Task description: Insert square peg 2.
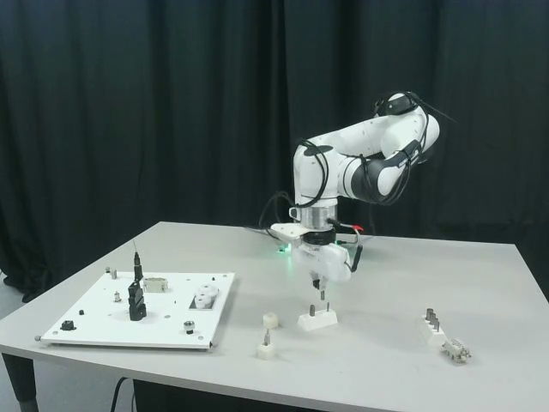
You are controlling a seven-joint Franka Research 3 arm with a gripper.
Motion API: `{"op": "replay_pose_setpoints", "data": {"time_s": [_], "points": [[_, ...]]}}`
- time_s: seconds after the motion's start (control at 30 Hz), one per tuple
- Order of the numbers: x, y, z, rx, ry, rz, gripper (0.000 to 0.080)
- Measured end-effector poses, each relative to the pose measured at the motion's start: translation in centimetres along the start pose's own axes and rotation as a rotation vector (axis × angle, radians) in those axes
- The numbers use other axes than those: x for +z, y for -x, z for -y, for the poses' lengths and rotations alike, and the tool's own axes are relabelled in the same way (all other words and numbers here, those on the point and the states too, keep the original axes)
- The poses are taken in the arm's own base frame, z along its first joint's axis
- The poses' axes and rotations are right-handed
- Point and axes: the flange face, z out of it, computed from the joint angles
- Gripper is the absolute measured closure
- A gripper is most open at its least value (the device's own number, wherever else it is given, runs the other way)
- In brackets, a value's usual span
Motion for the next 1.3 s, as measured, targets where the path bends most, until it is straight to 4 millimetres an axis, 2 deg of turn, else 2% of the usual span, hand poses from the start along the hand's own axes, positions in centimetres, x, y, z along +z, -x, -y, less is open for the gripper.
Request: {"op": "replay_pose_setpoints", "data": {"time_s": [0.27, 0.8, 1.3], "points": [[-0.6, 0.0, 0.3, -0.001, -0.014, 0.001, 0.0727], [-3.2, -0.5, 2.0, 0.001, -0.105, -0.033, 0.0727], [-5.4, -2.4, 5.2, 0.008, -0.197, -0.105, 0.0727]]}}
